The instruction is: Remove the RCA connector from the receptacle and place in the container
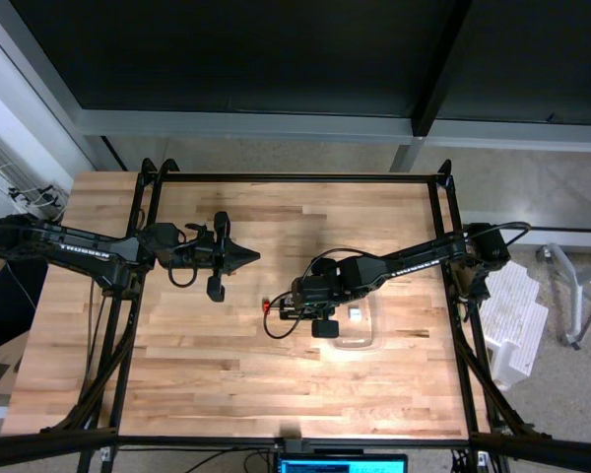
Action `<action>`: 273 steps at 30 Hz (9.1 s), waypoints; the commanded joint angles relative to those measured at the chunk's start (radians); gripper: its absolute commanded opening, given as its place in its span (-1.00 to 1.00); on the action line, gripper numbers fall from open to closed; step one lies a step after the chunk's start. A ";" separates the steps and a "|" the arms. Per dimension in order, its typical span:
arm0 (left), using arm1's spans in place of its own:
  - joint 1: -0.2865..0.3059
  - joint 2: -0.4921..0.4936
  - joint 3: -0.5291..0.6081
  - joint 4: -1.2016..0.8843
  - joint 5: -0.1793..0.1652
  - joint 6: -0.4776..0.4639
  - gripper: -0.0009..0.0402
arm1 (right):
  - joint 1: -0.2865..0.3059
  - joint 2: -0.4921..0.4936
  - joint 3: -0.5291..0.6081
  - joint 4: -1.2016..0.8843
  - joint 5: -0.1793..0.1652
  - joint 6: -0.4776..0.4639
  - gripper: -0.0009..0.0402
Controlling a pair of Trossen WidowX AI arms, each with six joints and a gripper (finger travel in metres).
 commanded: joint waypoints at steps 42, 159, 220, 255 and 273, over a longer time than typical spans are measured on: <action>0.000 0.000 0.000 0.000 0.000 0.000 -0.96 | 0.042 -0.322 -0.252 -0.137 -0.010 0.061 -0.95; 0.000 0.000 0.000 0.000 0.000 0.000 -0.96 | -0.170 -0.851 -0.851 1.273 -0.131 -0.126 -0.96; 0.000 0.000 0.000 0.000 0.000 0.000 -0.96 | -0.170 -0.851 -0.852 1.266 -0.131 -0.127 -0.96; 0.000 0.000 0.000 0.000 0.000 0.000 -0.96 | -0.170 -0.851 -0.852 1.266 -0.131 -0.127 -0.96; 0.000 0.000 0.000 0.000 0.000 0.000 -0.96 | -0.170 -0.851 -0.852 1.266 -0.131 -0.127 -0.96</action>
